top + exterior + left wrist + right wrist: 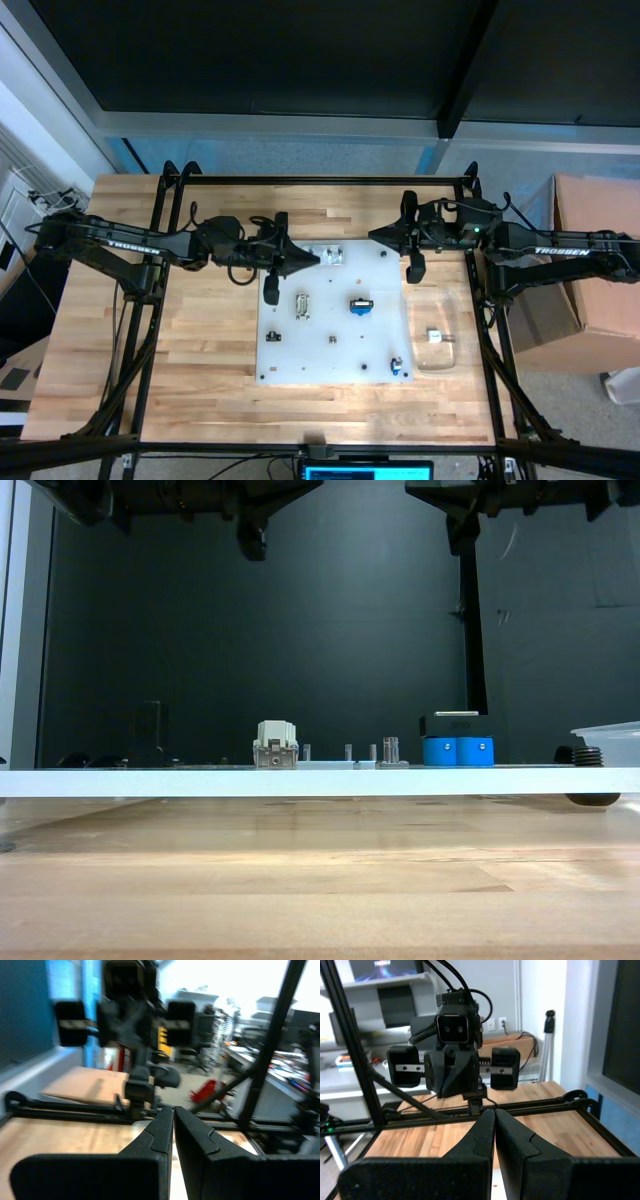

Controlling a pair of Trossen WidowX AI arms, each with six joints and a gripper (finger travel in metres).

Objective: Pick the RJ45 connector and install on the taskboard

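Seemingly in a rest pose, the left gripper [314, 258] and right gripper [374, 234] hang over the white board's [300, 350] far edge, tips facing, jaws clenched on nothing. The RJ45 connector is between neither pair; whether it sits in the blue jack [398, 367], well nearward of them, cannot be told. Both arms read "TROSSEN".

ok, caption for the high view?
Left end effector and right end effector shut above board's far edge; connector location unclear.
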